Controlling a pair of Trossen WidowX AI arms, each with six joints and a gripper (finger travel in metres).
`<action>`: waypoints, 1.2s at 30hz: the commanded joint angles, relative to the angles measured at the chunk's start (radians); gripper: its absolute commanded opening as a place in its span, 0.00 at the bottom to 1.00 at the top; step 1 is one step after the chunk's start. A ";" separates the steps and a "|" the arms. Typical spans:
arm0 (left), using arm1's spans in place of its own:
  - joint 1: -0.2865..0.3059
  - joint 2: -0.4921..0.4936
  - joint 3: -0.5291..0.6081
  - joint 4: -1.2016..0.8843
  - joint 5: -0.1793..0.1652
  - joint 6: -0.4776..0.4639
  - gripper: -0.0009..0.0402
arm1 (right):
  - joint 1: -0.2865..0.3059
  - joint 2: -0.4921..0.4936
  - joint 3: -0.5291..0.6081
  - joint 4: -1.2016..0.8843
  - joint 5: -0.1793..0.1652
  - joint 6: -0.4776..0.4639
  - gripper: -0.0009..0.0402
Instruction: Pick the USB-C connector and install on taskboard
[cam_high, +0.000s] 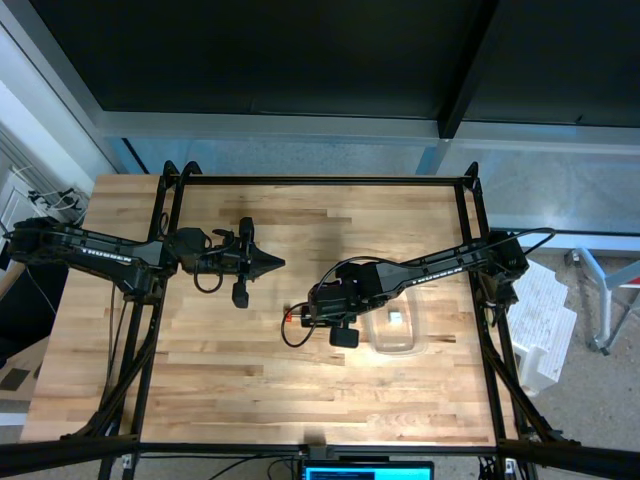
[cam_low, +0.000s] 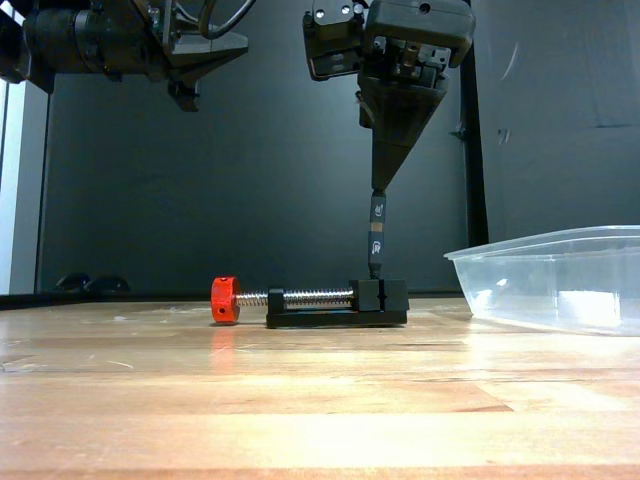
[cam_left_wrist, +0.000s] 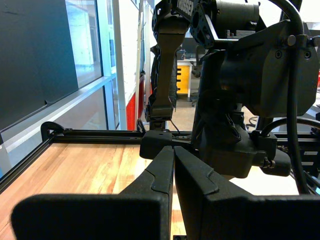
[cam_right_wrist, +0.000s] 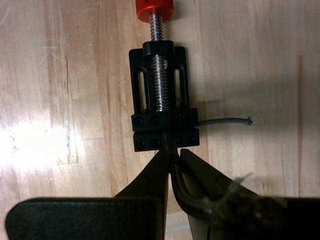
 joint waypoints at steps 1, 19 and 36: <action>0.000 0.000 0.000 0.000 0.000 0.000 0.02 | 0.001 -0.011 0.002 -0.002 0.001 0.000 0.02; 0.000 0.000 0.000 0.000 0.000 0.000 0.02 | 0.001 -0.016 -0.009 0.022 0.010 -0.017 0.02; 0.000 0.000 0.000 0.000 0.000 0.000 0.02 | 0.001 -0.016 -0.032 0.041 0.005 -0.004 0.02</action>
